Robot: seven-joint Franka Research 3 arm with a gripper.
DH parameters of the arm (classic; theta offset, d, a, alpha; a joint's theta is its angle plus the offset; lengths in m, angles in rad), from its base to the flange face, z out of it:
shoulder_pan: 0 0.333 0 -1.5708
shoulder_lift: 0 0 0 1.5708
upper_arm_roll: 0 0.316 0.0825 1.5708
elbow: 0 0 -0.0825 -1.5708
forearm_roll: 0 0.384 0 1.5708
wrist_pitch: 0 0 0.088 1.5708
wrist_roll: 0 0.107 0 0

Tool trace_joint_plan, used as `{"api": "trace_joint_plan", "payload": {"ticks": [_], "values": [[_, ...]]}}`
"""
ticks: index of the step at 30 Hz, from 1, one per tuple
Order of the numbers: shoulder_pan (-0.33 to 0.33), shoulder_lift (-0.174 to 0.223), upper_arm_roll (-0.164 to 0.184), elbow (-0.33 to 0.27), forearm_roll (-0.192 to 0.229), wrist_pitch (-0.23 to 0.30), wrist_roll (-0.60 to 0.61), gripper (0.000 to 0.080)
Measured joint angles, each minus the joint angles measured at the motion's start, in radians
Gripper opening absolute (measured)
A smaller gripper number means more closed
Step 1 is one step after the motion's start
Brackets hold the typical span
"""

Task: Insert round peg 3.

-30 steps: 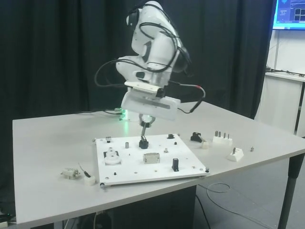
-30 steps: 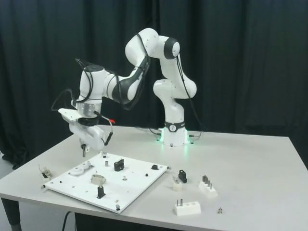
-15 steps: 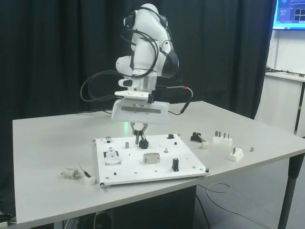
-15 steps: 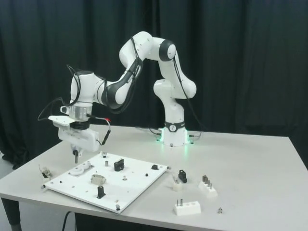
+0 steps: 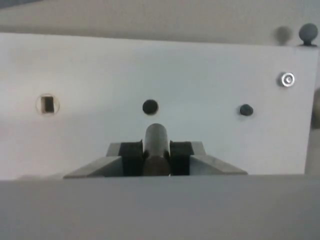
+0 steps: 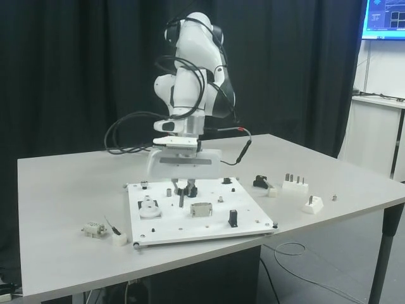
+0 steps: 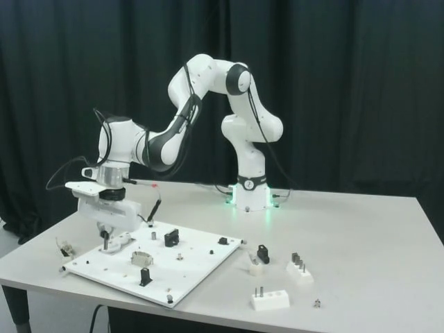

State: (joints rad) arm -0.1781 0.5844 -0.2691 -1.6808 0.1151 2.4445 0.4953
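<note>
the gripper [image 5: 156, 167] clamps the dark grey round metal peg [image 5: 156, 145] upright, just above the flat white board [image 5: 100, 65] on the grey surface [image 6: 63, 183]. a round black hole [image 5: 150, 106] lies just beyond the peg's tip, a square slot [image 5: 48, 103] and small black stud [image 5: 245, 110] on either side.

The arm [image 7: 201, 97] is built of rounded white segments with black joint bands. Black cables [image 6: 130, 130] are looped beside the wrist. A green light [image 7: 232, 199] is shown at the base [image 7: 251, 196].
</note>
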Motion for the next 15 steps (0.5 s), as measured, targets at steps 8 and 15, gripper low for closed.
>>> {"api": "trace_joint_plan", "payload": {"ticks": [8,15], "values": [[-0.009,0.06,0.0,0.049,0.033,0.001,-0.027,0.011],[-0.017,0.108,0.0,0.093,0.059,-0.003,-0.048,0.011]]}}
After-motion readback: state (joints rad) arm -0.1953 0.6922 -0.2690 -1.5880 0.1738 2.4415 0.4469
